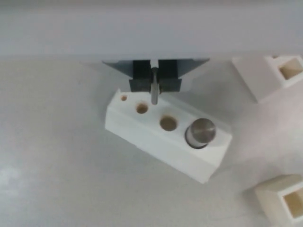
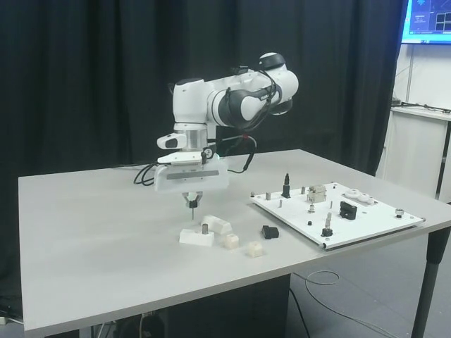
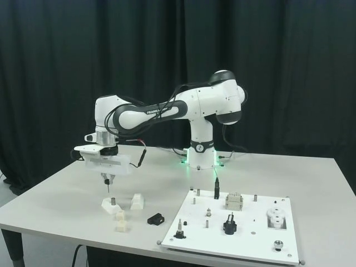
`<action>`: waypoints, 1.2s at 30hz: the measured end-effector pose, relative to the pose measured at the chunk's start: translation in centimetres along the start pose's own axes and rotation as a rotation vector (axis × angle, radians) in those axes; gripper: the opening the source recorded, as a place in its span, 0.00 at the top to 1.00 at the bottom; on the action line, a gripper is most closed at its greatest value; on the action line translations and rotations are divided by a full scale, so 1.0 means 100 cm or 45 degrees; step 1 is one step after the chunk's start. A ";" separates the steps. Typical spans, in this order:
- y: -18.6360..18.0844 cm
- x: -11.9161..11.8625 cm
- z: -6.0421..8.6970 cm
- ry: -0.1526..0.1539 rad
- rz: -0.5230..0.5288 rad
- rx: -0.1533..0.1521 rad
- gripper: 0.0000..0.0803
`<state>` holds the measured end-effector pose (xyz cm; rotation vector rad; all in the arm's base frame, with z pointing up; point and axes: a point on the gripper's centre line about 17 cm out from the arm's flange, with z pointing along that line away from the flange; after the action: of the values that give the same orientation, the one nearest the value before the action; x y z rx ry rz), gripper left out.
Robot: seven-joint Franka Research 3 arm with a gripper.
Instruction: Insert round peg 1.
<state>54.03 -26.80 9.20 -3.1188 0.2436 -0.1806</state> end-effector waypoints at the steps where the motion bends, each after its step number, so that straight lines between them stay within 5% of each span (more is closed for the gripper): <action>1: -0.002 0.000 0.000 -0.001 0.000 0.004 0.96; 25: -0.080 -0.007 -0.008 -0.041 0.010 0.111 0.96; 36: -0.134 -0.015 -0.012 -0.046 0.012 0.122 0.96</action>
<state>54.48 -13.32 10.48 -3.0219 0.2415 -0.1316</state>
